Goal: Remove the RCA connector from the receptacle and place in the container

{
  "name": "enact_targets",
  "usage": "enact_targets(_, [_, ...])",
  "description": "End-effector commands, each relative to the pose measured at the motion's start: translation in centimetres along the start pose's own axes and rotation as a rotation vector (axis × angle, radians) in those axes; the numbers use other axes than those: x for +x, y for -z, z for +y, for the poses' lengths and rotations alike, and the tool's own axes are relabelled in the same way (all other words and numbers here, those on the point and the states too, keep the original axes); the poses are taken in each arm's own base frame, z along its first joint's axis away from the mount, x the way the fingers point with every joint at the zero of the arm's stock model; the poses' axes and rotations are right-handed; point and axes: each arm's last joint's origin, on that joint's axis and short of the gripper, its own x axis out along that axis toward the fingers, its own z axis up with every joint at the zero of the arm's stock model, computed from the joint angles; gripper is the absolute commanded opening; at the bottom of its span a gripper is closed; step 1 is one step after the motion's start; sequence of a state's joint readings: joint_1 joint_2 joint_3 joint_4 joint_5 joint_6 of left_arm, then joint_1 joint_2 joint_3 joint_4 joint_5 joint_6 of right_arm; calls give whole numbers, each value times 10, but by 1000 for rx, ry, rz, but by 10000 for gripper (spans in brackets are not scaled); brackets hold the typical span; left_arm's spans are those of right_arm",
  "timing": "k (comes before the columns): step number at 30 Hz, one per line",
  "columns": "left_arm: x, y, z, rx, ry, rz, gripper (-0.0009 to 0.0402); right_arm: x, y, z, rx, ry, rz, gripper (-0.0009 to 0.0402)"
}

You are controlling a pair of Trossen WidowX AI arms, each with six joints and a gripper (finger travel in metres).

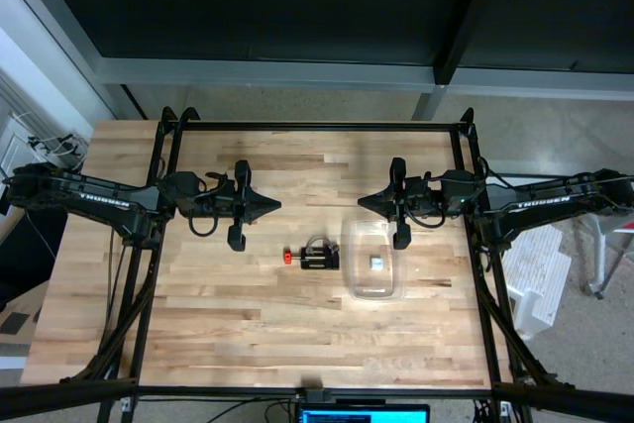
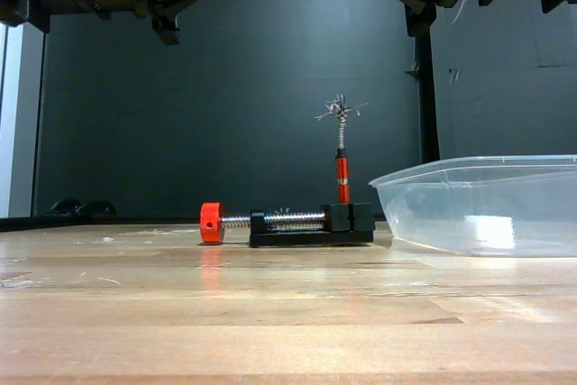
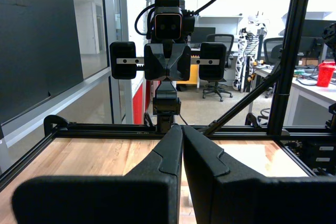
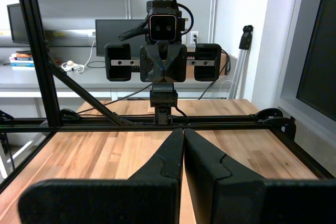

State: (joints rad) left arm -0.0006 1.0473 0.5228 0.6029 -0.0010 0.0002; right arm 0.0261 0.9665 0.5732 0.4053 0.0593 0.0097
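left end effector [image 1: 273, 206]: fingers pressed together, high over worktop [image 1: 198, 324] | right end effector [image 1: 365, 202]: pressed together, high | RCA connector [image 2: 343, 178]: upright in receptacle [image 2: 311, 221], just beside container [image 2: 478, 169] | handling: probably light, slim and stiff with a flimsy wire tail; pinch the red barrel.

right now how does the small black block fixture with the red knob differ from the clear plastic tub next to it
The black block fixture is opaque and smaller; the clear plastic tub is see-through and larger. The block holds a slim red plug upright; the tub holds only a small white square piece. Both rest on the wooden table, untouched, with the shut left gripper and shut right gripper high above the table.
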Motion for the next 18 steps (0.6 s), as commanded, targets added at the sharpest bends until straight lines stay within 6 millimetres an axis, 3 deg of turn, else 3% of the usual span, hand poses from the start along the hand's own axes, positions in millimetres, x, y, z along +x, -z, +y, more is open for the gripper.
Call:
enact_targets(1, [0,0,0,0,0,0,0,0,0,0,0,0,0,0])
enact_targets(18, [0,0,0,0,0,0,0,0,0,0,38,-1,1,0])
